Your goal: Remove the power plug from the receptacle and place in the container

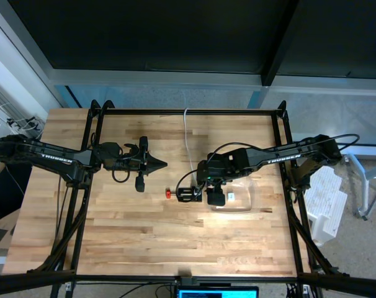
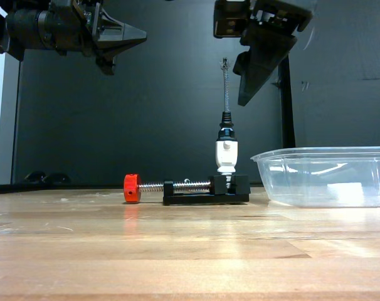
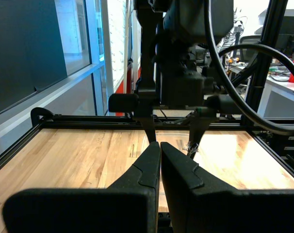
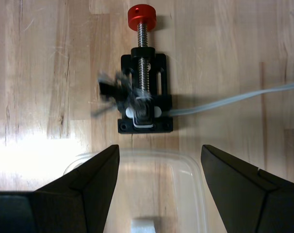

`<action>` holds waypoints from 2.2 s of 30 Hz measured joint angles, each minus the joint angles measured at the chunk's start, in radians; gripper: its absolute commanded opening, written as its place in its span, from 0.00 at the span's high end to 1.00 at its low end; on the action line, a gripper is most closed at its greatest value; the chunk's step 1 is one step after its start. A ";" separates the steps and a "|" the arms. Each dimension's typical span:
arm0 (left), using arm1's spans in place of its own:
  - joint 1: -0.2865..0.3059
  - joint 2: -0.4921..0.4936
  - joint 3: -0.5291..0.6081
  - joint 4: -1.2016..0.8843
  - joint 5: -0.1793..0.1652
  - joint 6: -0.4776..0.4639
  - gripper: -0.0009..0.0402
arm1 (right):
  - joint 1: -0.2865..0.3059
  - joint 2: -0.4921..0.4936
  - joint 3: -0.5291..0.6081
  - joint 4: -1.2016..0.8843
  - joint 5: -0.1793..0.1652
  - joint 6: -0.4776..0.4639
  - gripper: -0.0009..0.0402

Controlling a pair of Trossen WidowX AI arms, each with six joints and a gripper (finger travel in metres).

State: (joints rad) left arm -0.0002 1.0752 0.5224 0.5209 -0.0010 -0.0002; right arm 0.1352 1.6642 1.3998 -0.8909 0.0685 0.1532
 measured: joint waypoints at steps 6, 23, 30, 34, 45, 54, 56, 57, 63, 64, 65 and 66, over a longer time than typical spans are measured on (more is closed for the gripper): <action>0.000 0.000 0.000 0.000 0.000 0.000 0.98 | 0.004 0.056 0.044 -0.022 0.000 0.006 0.40; 0.000 0.000 0.000 0.000 0.000 0.000 0.98 | 0.013 0.171 0.098 0.001 0.013 0.022 0.41; 0.000 0.000 0.000 0.000 0.000 0.000 0.98 | 0.015 0.192 0.098 0.017 0.017 0.017 0.44; 0.000 0.000 0.000 0.000 0.000 0.000 0.98 | 0.015 0.195 0.097 0.022 0.017 0.008 0.46; 0.000 0.000 0.000 0.000 0.000 0.000 0.98 | 0.015 0.196 0.069 0.048 0.018 -0.005 0.55; 0.000 0.000 0.000 0.000 0.000 0.000 0.98 | 0.015 0.195 0.065 0.054 0.018 -0.005 0.66; 0.000 0.000 0.000 0.000 0.000 0.000 0.98 | 0.015 0.195 0.065 0.061 0.018 -0.005 0.68; 0.000 0.000 0.000 0.000 0.000 0.000 0.98 | 0.015 0.195 0.065 0.064 0.018 -0.005 0.70; 0.000 0.000 0.000 0.000 0.000 0.000 0.98 | 0.015 0.195 0.065 0.070 0.018 -0.006 0.81; 0.000 0.000 0.000 0.000 0.000 0.000 0.98 | 0.014 0.195 0.065 0.070 0.018 -0.006 0.83; 0.000 0.000 0.000 0.000 0.000 0.000 0.98 | 0.014 0.195 0.065 0.070 0.018 -0.006 0.85; 0.000 0.000 0.000 0.000 0.000 0.000 0.98 | 0.014 0.195 0.065 0.070 0.018 -0.008 0.86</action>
State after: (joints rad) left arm -0.0002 1.0752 0.5224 0.5209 -0.0010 -0.0002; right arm 0.1490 1.8595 1.4647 -0.8207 0.0868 0.1452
